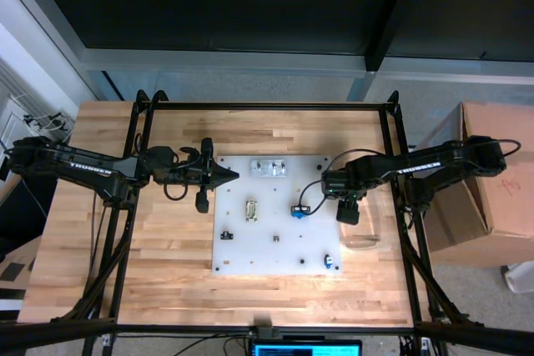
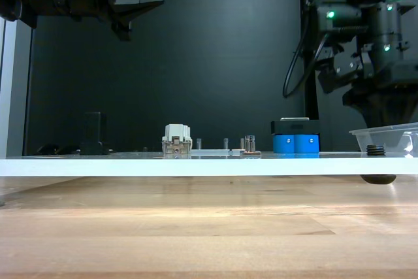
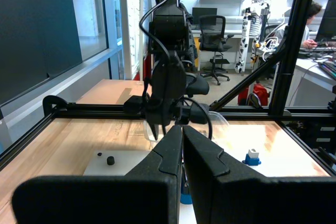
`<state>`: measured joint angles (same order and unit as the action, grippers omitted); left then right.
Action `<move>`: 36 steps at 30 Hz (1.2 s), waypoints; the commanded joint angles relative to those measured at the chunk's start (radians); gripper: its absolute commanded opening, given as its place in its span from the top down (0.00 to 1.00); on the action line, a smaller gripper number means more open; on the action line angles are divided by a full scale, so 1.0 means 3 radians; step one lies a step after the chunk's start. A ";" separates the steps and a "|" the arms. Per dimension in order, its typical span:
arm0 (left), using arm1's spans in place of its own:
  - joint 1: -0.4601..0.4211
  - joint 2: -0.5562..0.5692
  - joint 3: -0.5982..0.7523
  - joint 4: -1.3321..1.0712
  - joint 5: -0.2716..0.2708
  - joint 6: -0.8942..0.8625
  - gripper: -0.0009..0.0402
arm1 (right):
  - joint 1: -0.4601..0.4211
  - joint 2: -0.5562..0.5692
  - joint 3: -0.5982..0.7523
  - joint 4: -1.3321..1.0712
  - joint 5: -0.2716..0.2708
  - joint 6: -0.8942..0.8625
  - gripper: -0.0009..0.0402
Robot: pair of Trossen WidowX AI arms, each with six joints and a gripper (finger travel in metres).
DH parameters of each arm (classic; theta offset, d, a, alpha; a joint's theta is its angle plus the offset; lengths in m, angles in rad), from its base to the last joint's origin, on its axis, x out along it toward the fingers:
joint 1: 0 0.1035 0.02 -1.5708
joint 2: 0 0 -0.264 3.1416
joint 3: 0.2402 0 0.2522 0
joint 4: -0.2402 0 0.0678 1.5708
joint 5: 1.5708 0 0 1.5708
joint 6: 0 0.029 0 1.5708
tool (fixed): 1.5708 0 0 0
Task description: Pick the M12 nut and place it on its threads and fasten
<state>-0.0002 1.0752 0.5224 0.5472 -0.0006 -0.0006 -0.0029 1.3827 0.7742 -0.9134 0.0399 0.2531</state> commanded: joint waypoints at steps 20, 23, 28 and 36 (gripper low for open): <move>0.0000 0.0000 0.0001 0.0000 0.0001 0.0000 0.98 | -0.0078 0.0490 -0.0130 0.0397 0.0142 0.0098 0.51; 0.0001 0.0000 0.0001 -0.0001 0.0001 0.0000 0.98 | -0.0079 0.0490 -0.0131 0.0389 0.0131 0.0102 0.57; 0.0000 0.0000 0.0001 0.0000 0.0001 0.0000 0.98 | -0.0079 0.0488 -0.0130 0.0374 0.0128 0.0103 0.72; 0.0001 0.0000 0.0001 -0.0001 0.0001 0.0000 0.98 | -0.0079 0.0477 -0.0127 0.0369 0.0128 0.0089 0.96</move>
